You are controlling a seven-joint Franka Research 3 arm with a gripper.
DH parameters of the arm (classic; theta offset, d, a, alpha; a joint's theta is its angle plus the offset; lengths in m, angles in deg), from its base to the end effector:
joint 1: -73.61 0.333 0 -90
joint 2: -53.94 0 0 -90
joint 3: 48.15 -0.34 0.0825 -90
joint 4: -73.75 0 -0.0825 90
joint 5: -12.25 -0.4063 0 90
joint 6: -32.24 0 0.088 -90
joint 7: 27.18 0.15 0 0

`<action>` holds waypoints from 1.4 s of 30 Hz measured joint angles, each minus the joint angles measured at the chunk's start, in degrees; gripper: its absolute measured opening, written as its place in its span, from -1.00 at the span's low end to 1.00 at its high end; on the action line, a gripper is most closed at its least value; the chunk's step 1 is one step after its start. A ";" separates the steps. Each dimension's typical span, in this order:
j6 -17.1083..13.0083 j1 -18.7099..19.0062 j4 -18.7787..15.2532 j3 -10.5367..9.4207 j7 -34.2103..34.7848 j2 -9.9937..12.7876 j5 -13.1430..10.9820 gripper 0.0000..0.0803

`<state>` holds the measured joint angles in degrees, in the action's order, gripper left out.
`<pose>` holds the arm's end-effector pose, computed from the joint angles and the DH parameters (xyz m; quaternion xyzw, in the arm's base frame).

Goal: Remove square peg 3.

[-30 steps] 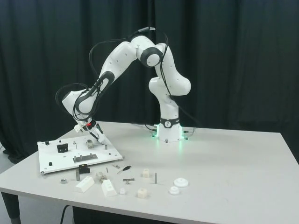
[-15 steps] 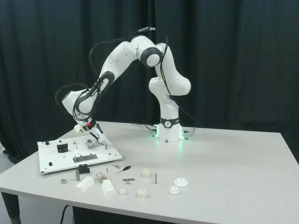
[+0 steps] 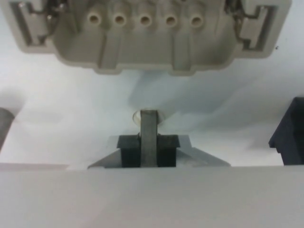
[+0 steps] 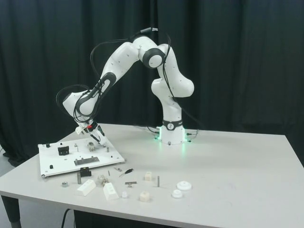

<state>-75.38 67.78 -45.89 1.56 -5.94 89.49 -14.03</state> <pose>0.3072 -0.4098 0.1539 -0.6509 0.7092 0.2685 0.0356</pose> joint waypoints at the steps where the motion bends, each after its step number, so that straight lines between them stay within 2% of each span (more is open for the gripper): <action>1: 0.03 -0.02 0.01 0.00 0.03 0.00 -0.02 -0.81; 22: 0.49 -0.20 0.20 0.01 0.11 0.00 -0.16 -0.81; 42: 0.91 -0.15 0.57 -0.15 0.07 0.00 0.68 -0.81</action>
<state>-74.47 67.63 -45.32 1.41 -5.87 89.50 -13.34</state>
